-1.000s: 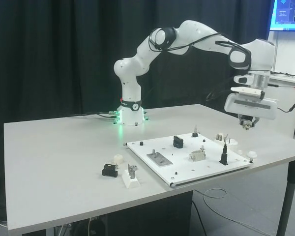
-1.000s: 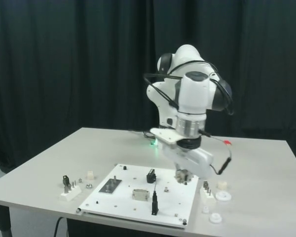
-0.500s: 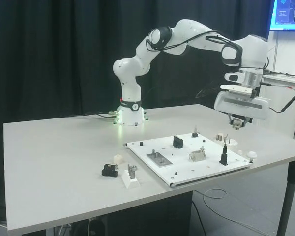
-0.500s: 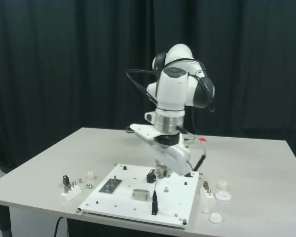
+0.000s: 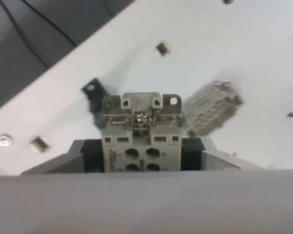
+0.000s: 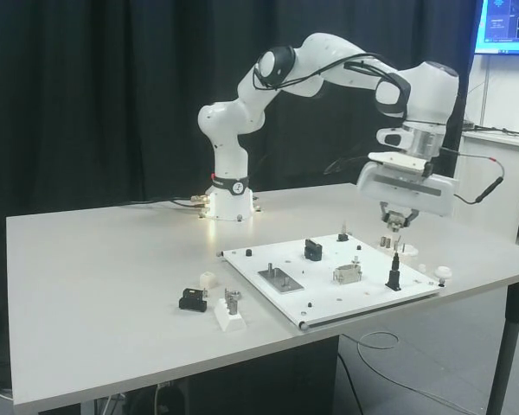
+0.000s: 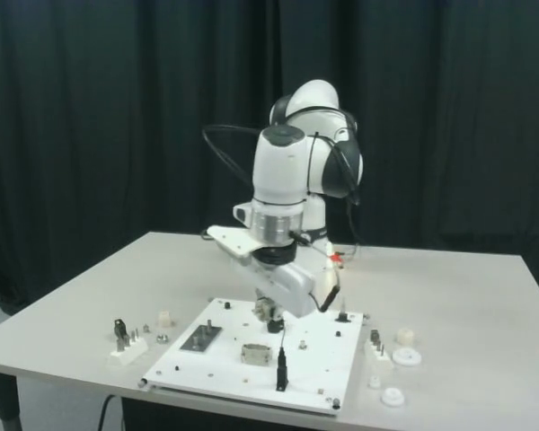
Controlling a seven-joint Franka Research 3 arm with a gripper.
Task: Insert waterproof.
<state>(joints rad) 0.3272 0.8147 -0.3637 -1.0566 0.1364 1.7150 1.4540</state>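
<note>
The grey table (image 6: pixel 112 259) carries a flat white assembly board (image 6: pixel 329 278) with small fixtures, so each part has its fixed place. The white robot arm (image 6: pixel 329 60) hangs above this board. Its gripper (image 5: pixel 141 146) is clamped on a grey rectangular waterproof connector plug (image 5: pixel 140 122), carried in the air. The matching grey socket (image 5: pixel 212 108) stands on the board, near below the plug, probably the target.

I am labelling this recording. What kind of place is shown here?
Probably a robotics lab: a white Franka arm bolted on a grey table, a white assembly board with small connectors, and black curtains behind.
</note>
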